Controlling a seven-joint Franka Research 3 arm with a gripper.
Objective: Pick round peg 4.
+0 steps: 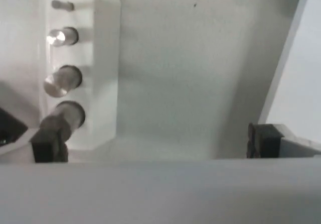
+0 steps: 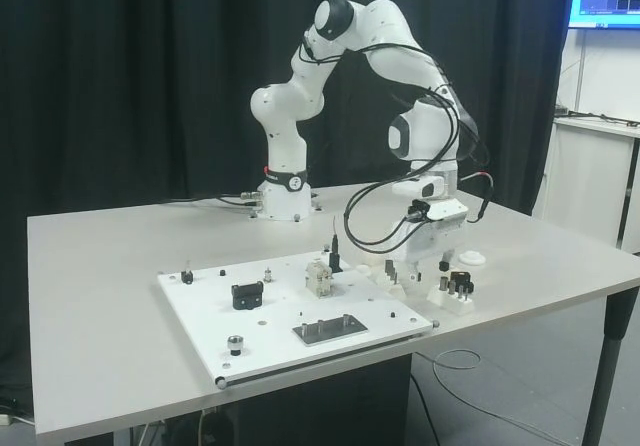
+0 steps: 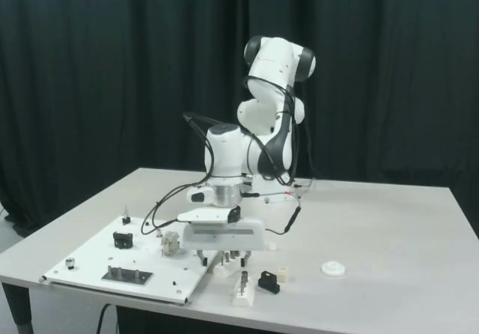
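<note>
**Hand low over the peg holder, wide open, peg 4 off to one fingertip's side**

Seen from the wrist: a white peg holder (image 1: 80, 73) carrying a row of four round pegs, graded from thin to thick. Thickest, round peg 4 (image 1: 67, 116), seated in the end socket nearest the fingertips. Numbering not printed anywhere, so identity as peg 4 judged from its place at the end of the row.

Hand (image 1: 155, 143) spread wide, nothing held. One black fingertip (image 1: 49, 146) right beside or just over the top of peg 4; contact not decidable from this angle. Other fingertip (image 1: 263, 140) well apart, over bare grey tabletop (image 1: 200, 73).

Key relation: peg 4 not between the fingers but out at one fingertip's end of the gap. Midpoint of the hand well to the side of the holder. Long axis of the peg upright, pointing toward the camera, matching the downward approach. Row of pegs running across the line joining the fingertips.

From the room views: hand (image 2: 425, 266) hanging low beside the white board (image 2: 290, 316), holder (image 2: 455, 291) just beside it on the tabletop; also visible below the hand (image 3: 241, 289).

Likely need: a sideways shift along the finger line to centre peg 4, then descent and closing. Risk judged: a fingertip striking the peg top or the neighbouring peg.
</note>
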